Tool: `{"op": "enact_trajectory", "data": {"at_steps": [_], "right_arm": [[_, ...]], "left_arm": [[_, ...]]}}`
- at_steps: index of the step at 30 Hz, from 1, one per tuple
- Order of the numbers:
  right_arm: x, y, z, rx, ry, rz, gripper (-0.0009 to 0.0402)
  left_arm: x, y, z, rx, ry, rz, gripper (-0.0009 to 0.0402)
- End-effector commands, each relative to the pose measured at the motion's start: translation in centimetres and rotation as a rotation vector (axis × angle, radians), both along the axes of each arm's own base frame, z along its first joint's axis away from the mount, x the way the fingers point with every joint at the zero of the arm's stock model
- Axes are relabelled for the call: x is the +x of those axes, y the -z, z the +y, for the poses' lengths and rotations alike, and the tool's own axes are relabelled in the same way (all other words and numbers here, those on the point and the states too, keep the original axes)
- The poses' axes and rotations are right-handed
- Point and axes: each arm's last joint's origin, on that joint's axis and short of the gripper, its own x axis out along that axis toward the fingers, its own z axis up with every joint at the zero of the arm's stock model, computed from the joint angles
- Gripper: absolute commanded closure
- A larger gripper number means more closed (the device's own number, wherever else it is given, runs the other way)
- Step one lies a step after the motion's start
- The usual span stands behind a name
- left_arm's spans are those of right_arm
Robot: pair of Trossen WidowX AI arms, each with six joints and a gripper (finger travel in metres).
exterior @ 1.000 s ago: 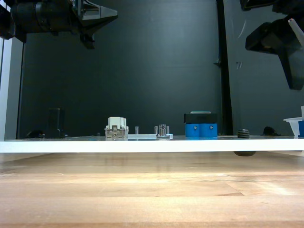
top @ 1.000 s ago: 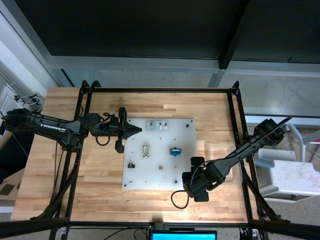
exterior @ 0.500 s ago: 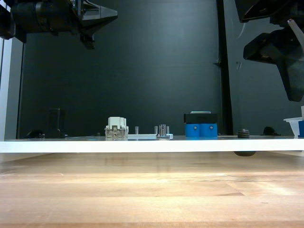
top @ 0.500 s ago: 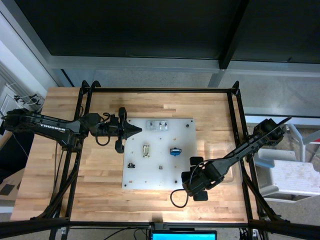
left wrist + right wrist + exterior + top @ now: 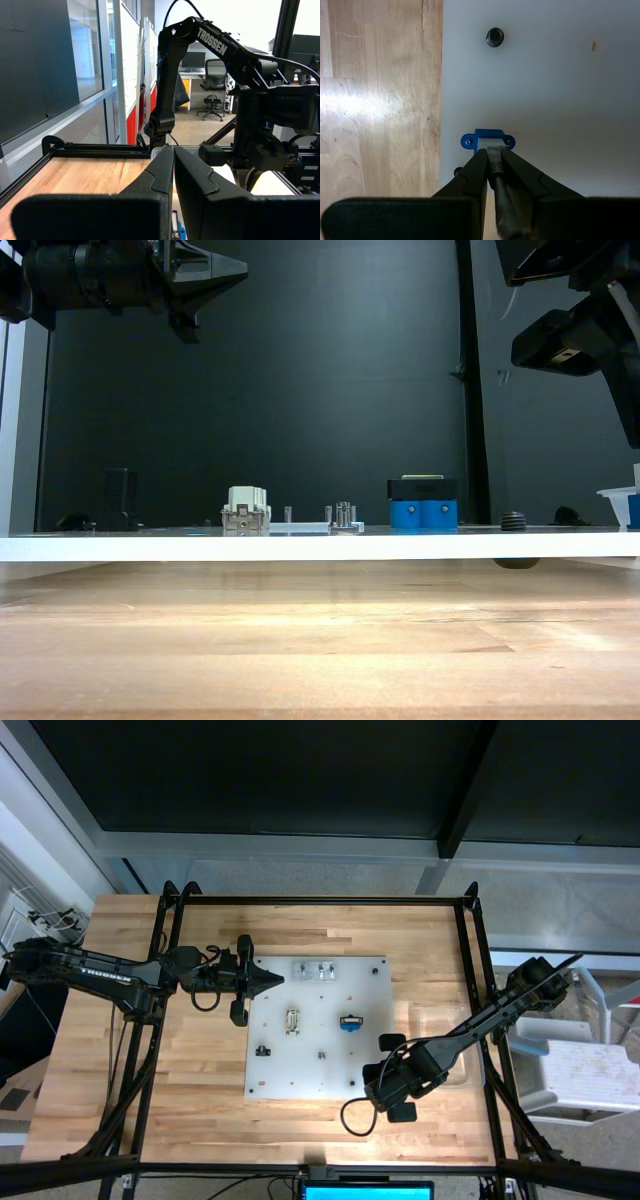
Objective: Remove the rj45 connector and place it in the container
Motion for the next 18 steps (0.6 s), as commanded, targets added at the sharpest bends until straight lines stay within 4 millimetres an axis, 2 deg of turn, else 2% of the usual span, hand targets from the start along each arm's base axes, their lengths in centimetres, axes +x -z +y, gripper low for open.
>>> {"op": "enact_trajectory", "data": {"at_steps": [1,10,18], "right_arm": [[0.01,-0.01,-0.02,-0.006,0.003,-0.004,0.0372],[0.05,-0.01,0.01,-0.001,0.003,-0.009,0.0360],[0.06,-0.01,0.03,0.003,0.019,-0.011,0.0243]], "left_arm": [[0.00,0.00,0.00,0.000,0.000,0.000,0.0392],[0.01,0.00,0.01,0.000,0.000,0.000,0.0392],[0.00,0.00,0.01,0.000,0.000,0.000,0.0392]]}}
